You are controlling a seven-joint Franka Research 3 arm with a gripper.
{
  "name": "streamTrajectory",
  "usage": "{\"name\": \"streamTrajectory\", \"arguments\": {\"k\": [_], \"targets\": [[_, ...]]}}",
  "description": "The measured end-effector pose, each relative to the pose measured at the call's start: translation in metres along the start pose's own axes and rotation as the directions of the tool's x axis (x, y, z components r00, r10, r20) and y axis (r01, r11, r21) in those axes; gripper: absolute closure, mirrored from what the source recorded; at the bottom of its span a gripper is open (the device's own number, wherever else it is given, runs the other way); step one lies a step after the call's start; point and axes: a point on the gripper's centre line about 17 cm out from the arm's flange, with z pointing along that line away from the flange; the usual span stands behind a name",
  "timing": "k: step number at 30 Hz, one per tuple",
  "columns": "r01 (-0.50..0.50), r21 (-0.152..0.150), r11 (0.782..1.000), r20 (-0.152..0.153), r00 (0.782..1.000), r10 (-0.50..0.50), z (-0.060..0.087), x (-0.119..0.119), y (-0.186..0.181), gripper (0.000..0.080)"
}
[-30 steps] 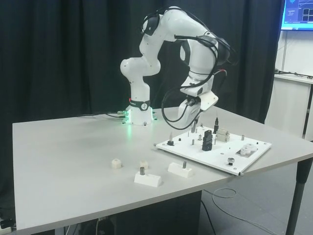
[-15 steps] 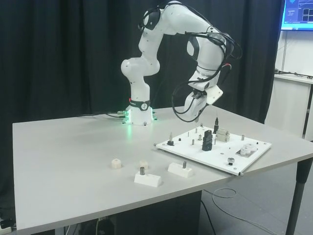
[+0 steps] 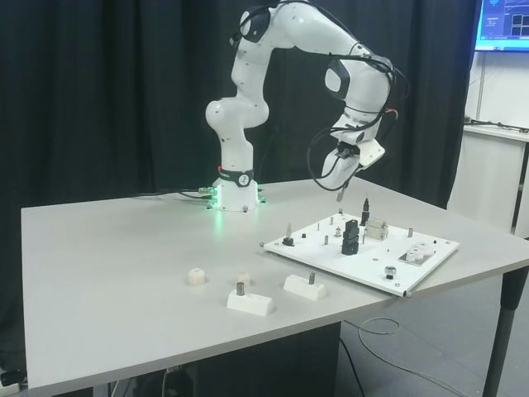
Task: Insert square peg 4.
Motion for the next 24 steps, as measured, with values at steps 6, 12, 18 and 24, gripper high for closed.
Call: {"name": "streamTrajectory", "arguments": {"k": [6, 12, 18, 24], "targets": [[0.006, -0.010, 1.000, -0.028, 1.000, -0.006, 0.012, 0.002, -0.024, 0.0652], [0.042, -0.019, 0.999, -0.052, 0.998, -0.043, 0.025, 0.001, -0.051, 0.0652], [0.072, -0.029, 0.997, -0.074, 0.995, -0.074, 0.038, 0.000, -0.079, 0.0652], [0.090, -0.041, 0.995, -0.097, 0.991, -0.093, 0.051, 0.000, -0.107, 0.0652]]}}
